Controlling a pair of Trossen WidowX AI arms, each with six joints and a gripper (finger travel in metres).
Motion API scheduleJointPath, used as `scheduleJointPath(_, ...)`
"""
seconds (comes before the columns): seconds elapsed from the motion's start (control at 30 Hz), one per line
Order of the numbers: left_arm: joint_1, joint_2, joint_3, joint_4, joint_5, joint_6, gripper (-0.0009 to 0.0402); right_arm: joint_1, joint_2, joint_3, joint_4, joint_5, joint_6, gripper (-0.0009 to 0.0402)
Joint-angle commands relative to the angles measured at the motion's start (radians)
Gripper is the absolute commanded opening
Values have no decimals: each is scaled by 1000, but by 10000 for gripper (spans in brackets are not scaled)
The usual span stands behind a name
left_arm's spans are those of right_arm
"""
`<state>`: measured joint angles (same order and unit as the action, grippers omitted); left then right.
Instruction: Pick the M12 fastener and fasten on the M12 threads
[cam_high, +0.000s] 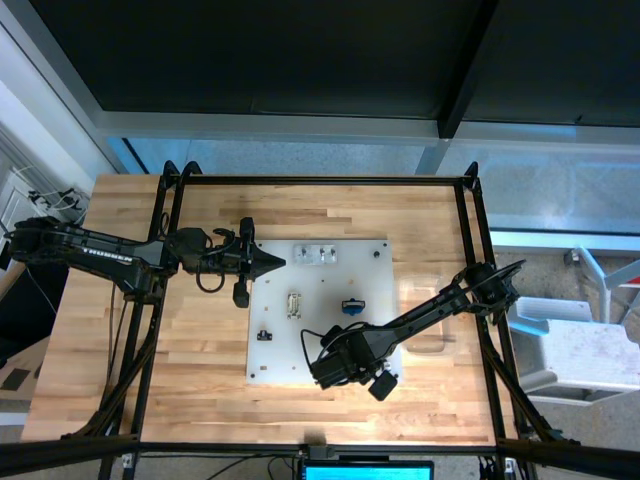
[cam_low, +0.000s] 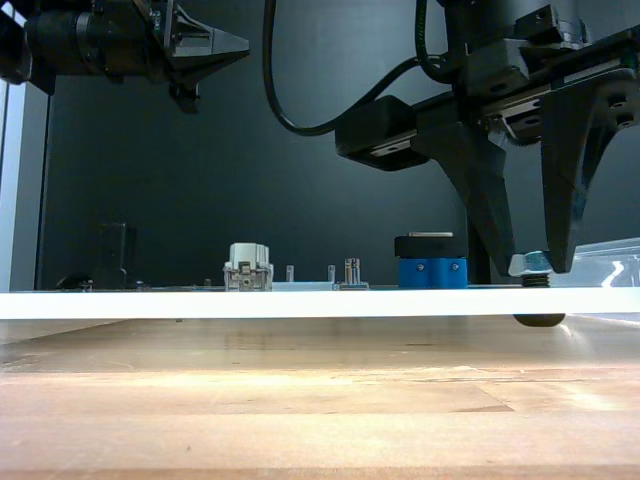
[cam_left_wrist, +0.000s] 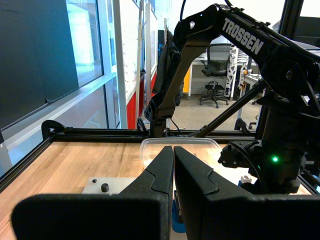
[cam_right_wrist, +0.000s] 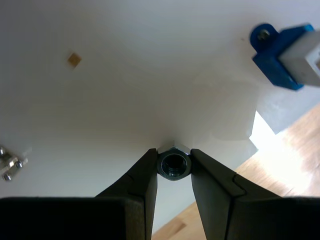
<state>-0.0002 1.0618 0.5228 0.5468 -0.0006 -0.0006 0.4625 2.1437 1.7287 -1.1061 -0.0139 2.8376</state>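
You are gripping the small silver hexagonal nut (cam_right_wrist: 173, 163) in the right gripper (cam_low: 533, 264). Its two black fingers (cam_right_wrist: 142, 175) are pressing on opposite sides of the nut, parted only by the nut's width. The gripper is pointing straight down near the near right edge of the flat white task board (cam_high: 275, 350).

In the low view the nut is sitting directly on top of the short black ribbed stud (cam_low: 538, 281), and the ribs below it are showing. So it is at the start of the thread at most, and it looks set a little to the left of the stud. You cannot tell whether any thread has caught.

For this step, judging from that:
- You are wanting the nut level and centred over the stud before turning.
- You are wanting light downward pressure while rolling the wrist, so the thread is not crossing.
- If it is binding, you are better off backing off and reseating.

The left gripper (cam_high: 272, 262) is hovering high over the board's far left edge with its fingers pressed together, gripping nothing.
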Motion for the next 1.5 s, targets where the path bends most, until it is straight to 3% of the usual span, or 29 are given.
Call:
scheduleJointPath(0.03,0,0,0,0,0,0,0,1,-1,1,6,-4,93,28)
scheduleJointPath(0.27,0,0,0,0,0,0,0,3,-1,1,11,-5,318,27)
scheduleJointPath(1.5,0,0,0,0,0,0,0,5,-1,1,-7,-3,272,28)
